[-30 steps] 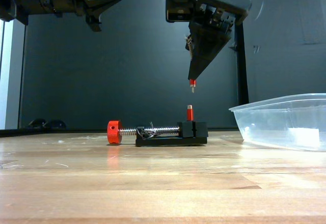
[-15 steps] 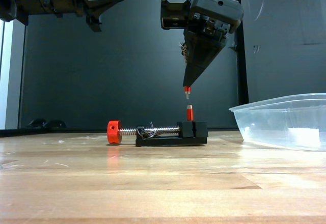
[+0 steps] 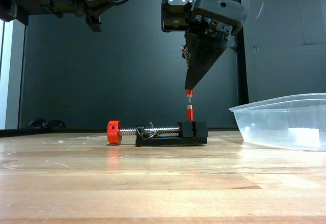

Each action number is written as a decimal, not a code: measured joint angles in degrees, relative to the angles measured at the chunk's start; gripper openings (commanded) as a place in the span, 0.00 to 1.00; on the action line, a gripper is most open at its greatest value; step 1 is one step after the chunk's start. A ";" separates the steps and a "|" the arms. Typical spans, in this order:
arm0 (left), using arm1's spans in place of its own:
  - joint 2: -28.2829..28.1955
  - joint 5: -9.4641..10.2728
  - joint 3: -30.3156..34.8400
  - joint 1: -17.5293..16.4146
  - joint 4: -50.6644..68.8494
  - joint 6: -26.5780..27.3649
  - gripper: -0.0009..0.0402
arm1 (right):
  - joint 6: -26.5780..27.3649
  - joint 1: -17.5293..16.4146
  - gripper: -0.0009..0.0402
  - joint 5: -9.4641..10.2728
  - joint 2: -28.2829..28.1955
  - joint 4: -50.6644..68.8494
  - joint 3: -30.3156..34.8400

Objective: Pick the RCA connector and install on taskboard

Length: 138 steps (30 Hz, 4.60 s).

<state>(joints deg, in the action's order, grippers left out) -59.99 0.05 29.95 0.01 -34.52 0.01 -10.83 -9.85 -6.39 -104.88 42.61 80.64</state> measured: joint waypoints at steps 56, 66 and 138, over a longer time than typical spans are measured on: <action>0.00 0.00 0.00 0.00 -0.04 0.00 0.02 | -0.22 0.61 0.03 0.09 -0.57 -4.61 -3.48; 0.00 -0.02 0.00 0.00 -0.02 0.00 0.02 | -0.22 0.66 0.03 0.04 -0.57 -6.12 -4.66; 0.00 -0.02 -0.02 0.00 -0.02 0.00 0.02 | 0.70 0.74 0.29 0.44 14.51 -0.70 -8.81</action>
<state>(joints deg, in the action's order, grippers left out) -59.99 0.03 29.93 0.01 -34.54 0.01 -10.13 -9.10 -5.96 -90.37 41.91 71.83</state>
